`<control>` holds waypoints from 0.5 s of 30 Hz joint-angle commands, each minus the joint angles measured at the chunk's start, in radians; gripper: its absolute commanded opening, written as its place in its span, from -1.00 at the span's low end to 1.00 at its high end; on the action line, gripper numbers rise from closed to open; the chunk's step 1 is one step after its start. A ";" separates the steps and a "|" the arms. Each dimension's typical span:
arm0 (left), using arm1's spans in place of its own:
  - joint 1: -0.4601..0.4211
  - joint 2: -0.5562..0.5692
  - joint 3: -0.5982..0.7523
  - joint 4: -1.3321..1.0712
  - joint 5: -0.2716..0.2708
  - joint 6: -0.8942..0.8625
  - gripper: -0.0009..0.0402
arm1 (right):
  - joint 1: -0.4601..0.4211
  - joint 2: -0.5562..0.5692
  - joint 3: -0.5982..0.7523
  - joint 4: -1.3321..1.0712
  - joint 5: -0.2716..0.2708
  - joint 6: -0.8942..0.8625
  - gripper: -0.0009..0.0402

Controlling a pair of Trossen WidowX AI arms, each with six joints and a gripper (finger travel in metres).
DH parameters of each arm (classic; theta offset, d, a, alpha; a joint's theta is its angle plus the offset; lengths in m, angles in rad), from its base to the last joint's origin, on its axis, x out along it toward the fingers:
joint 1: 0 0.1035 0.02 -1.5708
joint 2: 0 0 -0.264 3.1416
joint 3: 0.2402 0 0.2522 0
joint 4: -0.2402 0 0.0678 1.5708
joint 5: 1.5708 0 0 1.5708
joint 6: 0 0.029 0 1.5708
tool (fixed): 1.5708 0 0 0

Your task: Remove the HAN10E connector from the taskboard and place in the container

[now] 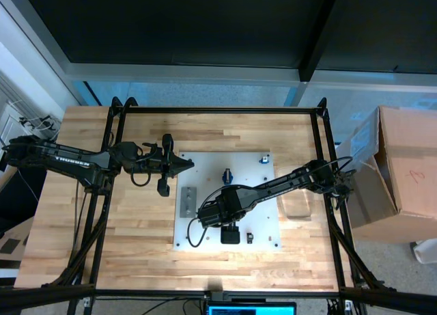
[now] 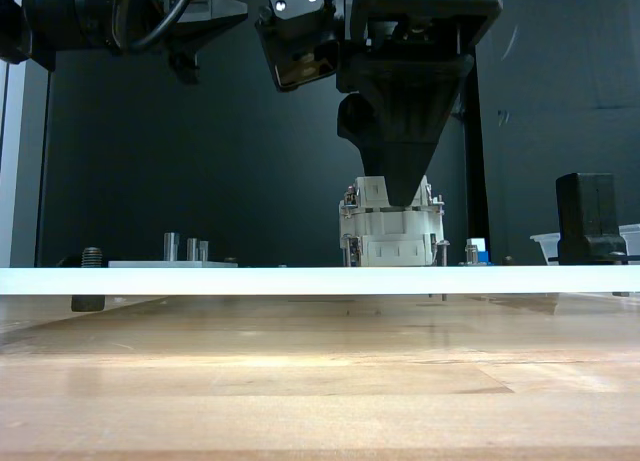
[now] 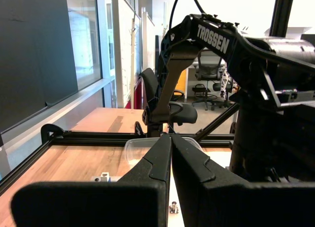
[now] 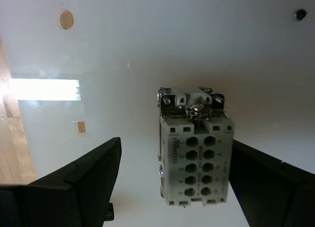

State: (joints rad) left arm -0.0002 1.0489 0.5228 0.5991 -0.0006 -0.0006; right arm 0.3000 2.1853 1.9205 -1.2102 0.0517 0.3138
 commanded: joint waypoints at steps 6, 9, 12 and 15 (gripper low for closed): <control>0.000 0.000 0.000 0.000 0.000 0.000 -0.96 | -0.004 -0.005 0.000 0.011 0.000 -0.008 -0.01; 0.000 0.000 0.000 0.000 0.000 0.000 -0.96 | -0.005 -0.005 0.000 0.011 0.000 -0.008 -0.21; 0.000 0.000 0.000 0.000 0.000 0.000 -0.96 | -0.006 -0.006 0.000 0.010 0.000 -0.009 -0.41; 0.000 0.000 0.000 0.000 0.000 0.000 -0.96 | -0.008 -0.007 0.000 0.007 0.000 -0.008 -0.61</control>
